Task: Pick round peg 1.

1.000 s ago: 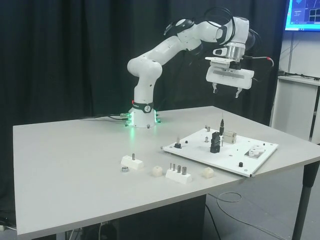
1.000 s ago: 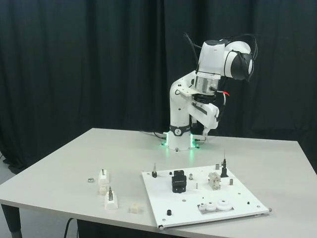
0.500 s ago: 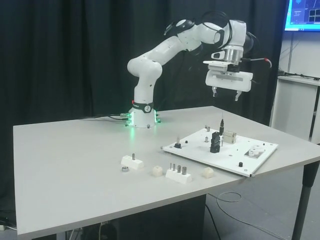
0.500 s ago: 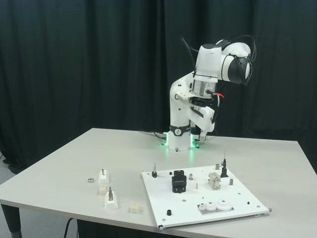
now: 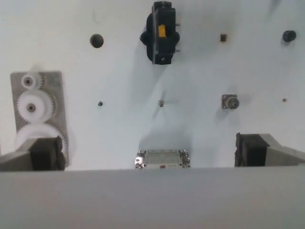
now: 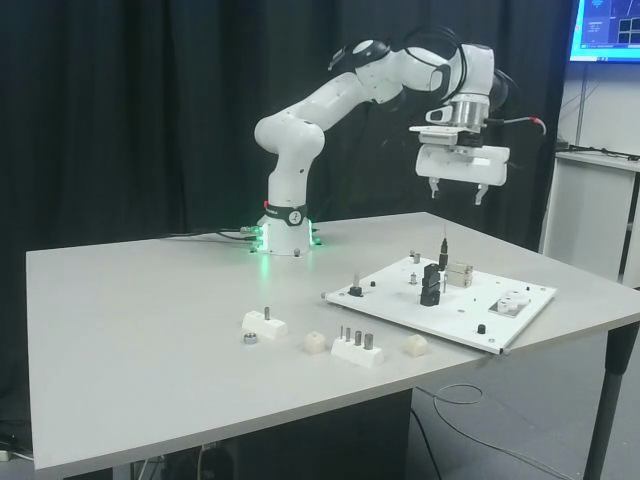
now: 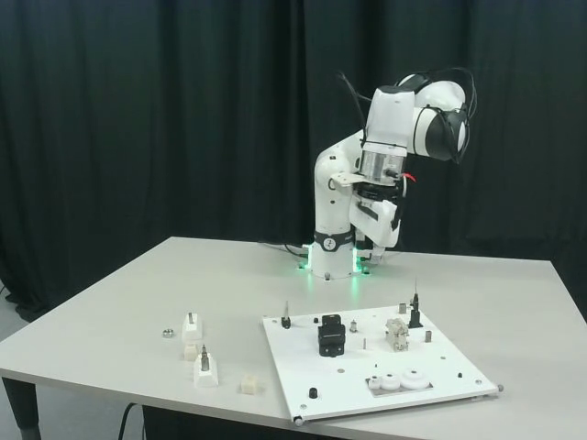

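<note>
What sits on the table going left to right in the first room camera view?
White block with one peg → small nut → white cube → white block with three pegs → second white cube → white board.

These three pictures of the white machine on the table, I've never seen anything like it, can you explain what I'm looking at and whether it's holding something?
It is a white robot arm bolted to a grey table. Two pictures come from cameras standing in the room. The third comes from a camera on the arm's wrist, looking straight down. Its gripper, a two-fingered claw, hangs open and empty, high above a white board that carries small parts, among them white gears and a black connector. Beside the board, white blocks hold short upright metal pegs.
</note>
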